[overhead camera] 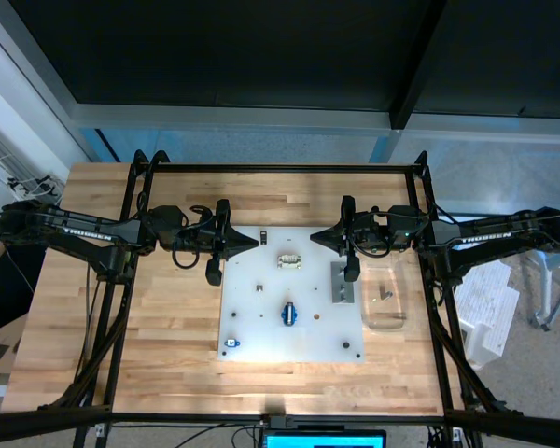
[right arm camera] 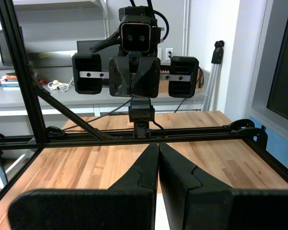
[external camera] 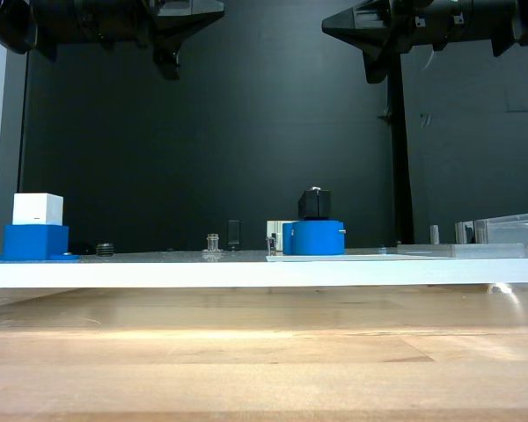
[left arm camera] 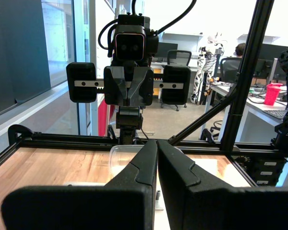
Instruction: Pick the 16mm cylinder and install on the taskboard
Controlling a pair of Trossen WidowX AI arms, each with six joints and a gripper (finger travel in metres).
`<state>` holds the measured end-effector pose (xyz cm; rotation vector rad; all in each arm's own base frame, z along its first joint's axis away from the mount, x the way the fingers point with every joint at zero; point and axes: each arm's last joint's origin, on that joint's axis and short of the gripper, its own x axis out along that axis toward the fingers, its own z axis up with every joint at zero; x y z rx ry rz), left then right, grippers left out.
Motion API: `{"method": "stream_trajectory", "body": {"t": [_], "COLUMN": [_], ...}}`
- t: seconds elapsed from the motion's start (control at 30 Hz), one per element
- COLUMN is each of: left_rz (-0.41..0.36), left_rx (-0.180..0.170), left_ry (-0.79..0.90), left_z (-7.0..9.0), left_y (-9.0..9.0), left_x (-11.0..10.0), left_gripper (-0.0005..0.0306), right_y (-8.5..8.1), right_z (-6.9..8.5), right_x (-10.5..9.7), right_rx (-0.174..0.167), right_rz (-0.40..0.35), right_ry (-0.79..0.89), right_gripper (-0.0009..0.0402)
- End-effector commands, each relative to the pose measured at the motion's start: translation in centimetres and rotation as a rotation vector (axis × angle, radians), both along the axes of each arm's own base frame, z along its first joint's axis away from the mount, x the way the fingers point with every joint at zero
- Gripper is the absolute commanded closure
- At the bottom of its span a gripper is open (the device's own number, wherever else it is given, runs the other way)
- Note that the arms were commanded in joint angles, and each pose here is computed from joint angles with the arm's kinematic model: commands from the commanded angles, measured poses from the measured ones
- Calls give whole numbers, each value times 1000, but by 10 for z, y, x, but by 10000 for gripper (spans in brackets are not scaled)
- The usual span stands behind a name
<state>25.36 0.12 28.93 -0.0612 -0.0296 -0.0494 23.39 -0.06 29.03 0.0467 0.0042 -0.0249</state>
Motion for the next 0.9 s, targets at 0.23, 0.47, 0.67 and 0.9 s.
{"method": "stream_trajectory", "body": {"t": [0.23, 0.47, 0.67, 0.9], "left_rz": [0, 0, 0, 0], "left_rx": [0, 0, 0, 0], "left_ry": [0, 0, 0, 0], "left_z": [0, 0, 0, 0], "left_y": [0, 0, 0, 0], "left_x": [0, 0, 0, 0], "left_gripper": [300, 300, 300, 300], "right_y": [0, 0, 0, 1], "right_z": [0, 0, 0, 0], "right_x": [0, 0, 0, -3], "right_rx": [0, 0, 0, 10], "right_rz": [-1, -1, 0, 14], "right_ry": [-1, -1, -1, 138], "right_gripper": [393, 393, 393, 393]}}
